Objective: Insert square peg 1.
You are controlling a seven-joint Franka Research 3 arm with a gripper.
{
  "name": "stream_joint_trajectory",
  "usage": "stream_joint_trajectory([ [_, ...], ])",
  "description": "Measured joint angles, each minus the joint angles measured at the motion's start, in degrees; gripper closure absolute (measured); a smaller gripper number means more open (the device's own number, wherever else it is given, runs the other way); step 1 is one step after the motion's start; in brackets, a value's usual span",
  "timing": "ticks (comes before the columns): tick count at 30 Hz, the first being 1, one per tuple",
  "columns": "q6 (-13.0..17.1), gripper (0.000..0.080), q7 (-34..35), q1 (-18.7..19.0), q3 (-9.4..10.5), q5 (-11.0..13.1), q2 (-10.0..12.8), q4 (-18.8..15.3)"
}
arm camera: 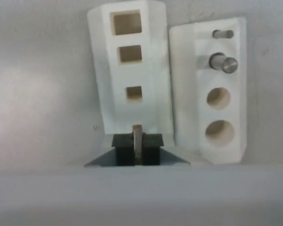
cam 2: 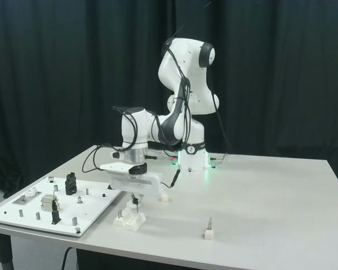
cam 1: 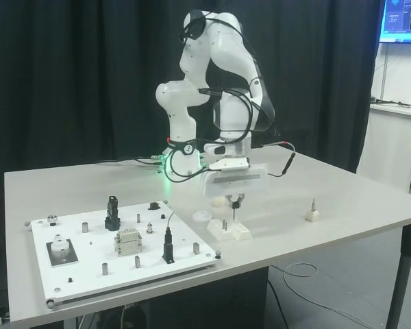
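Note:
My gripper [arm camera: 137, 149] is shut on a thin grey square peg [arm camera: 137, 137], which stands upright between the black fingers [arm camera: 122, 149]. Its tip hangs over the near end of a white block [arm camera: 153, 70] with a row of square holes. The smallest visible hole [arm camera: 134, 92] lies just beyond the tip. In the first room view the gripper [cam 1: 236, 201] hovers a little above this block [cam 1: 229, 232]. The second room view shows the gripper [cam 2: 135, 202] above the blocks [cam 2: 129, 220].
A second white block [arm camera: 188, 94] with round holes lies beside the first, holding two grey round pegs [arm camera: 224, 63]. A white board [cam 1: 185, 264] with several parts lies near the table's front corner. A small white base with a pin [cam 1: 313, 212] stands apart.

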Motion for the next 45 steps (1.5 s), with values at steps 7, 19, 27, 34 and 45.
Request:
stream_joint_trajectory([
  [7, -2.06, 0.0772, -0.05, 0.02, -0.67, -0.64, -1.78, 0.12],
  [19, -2.75, 0.0773, -4.33, 0.02, -0.81, -1.71, -2.48, 0.15],
  [27, -2.72, 0.0773, -4.45, 0.03, -1.44, -2.34, -2.48, 0.66],
  [34, -2.85, 0.0773, -5.15, 0.02, -3.5, -5.0, -2.48, 1.95],
  [45, -3.82, 0.0773, -9.21, -1.01, -9.42, -6.69, -2.47, 4.1],
])
